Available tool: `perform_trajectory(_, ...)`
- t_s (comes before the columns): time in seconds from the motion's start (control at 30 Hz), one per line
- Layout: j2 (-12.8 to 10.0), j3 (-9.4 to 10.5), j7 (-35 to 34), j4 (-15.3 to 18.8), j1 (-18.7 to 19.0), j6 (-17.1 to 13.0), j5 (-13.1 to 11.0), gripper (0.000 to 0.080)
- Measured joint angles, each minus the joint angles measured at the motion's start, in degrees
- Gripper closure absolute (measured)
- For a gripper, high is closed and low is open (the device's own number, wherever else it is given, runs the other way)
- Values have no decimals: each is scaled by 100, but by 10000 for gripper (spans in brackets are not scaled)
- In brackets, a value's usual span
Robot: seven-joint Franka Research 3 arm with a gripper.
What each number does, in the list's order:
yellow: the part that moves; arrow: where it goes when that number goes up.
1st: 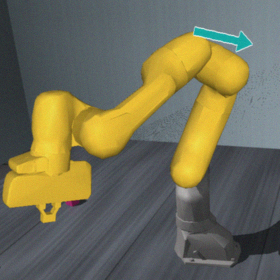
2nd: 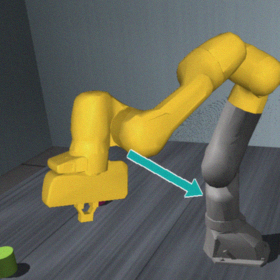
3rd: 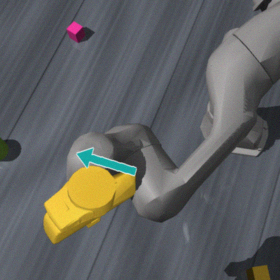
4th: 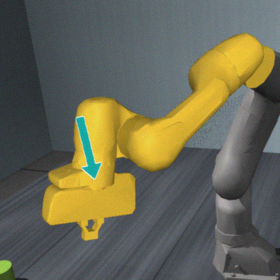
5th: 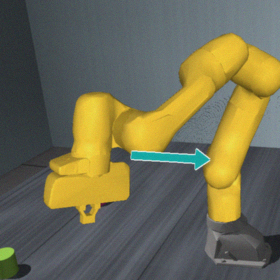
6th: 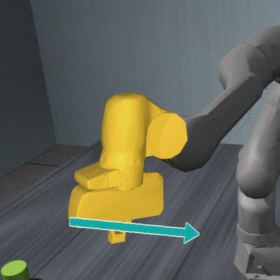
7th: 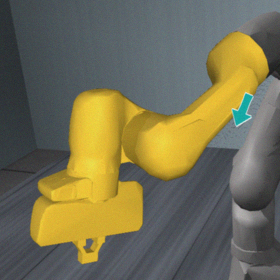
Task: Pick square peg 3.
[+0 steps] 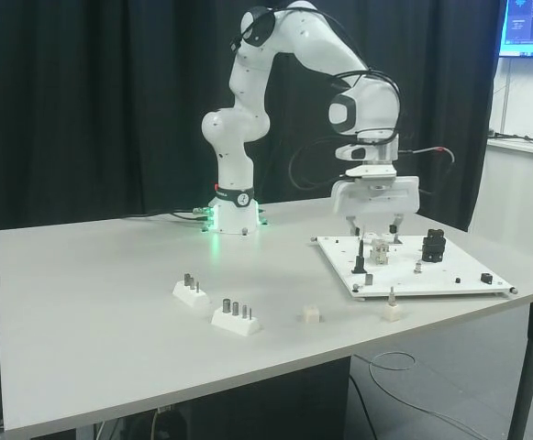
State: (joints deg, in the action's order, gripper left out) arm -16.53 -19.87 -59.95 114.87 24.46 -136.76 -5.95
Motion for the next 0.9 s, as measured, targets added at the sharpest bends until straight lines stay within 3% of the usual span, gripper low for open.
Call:
perform_trajectory(0.43,82,-81,-3,-163,-23,298,37,3)
perform_trajectory(0.9,345,-393,101,-262,-57,990,465,3)
